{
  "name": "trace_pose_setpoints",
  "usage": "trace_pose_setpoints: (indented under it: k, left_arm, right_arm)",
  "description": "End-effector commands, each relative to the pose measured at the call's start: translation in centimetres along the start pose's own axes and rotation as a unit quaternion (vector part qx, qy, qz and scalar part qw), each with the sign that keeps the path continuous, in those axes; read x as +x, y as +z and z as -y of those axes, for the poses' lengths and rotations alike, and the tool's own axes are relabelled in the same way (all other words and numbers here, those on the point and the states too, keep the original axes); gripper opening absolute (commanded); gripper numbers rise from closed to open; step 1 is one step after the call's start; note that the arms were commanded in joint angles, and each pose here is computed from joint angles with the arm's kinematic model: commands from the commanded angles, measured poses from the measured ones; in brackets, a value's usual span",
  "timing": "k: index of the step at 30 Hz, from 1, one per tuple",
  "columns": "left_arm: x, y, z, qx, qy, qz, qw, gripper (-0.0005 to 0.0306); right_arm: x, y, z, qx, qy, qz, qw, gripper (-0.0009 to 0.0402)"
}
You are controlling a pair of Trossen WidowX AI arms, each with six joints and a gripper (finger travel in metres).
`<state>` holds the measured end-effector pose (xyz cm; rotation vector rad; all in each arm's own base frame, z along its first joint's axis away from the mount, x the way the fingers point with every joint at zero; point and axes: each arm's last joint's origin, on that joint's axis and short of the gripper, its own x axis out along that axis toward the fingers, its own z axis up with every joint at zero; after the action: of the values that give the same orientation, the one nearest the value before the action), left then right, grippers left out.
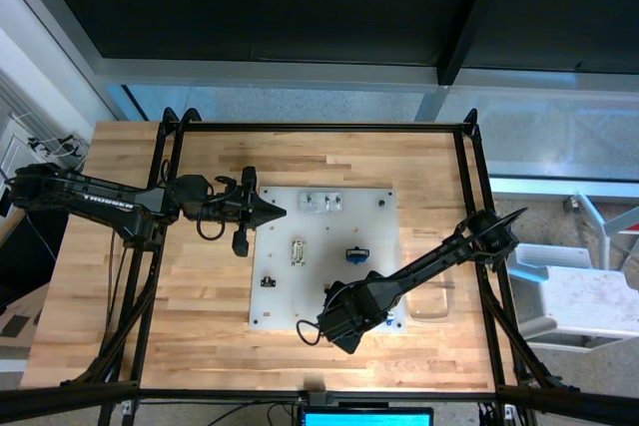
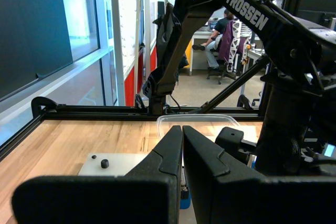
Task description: Unfasten the M12 fastener and place in the container
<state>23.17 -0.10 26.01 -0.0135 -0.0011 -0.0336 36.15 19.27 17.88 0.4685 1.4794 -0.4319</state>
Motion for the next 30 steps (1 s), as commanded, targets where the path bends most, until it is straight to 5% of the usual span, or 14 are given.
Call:
trace_pose_setpoints:
  k: [1,22,25,30]
  left_arm:
    - [0.0,0.01,0.0,0.0,0.0,0.001,1.0,0.0]
    - [0.0,0.01,0.0,0.0,0.0,0.001,1.0,0.0]
    - [0.0,0.01,0.0,0.0,0.0,0.001,1.0,0.0]
    - [0.0,0.01,-0.01,0.0,0.0,0.001,1.0,0.0]
  right_arm:
    - [0.11,-0.01,0.09,0.001,-0.003,-0.001,1.0,0.026]
    - [0.09,0.09,-0.04,0.005,0.007,0.0,1.0,0.0038]
    - [0.1,0.14,-0.14,-0.008,0.012,0.002,1.0,0.0015]
    - [0.08,0.25,-0.36,-0.087,0.024,0.009,0.996,0.0002]
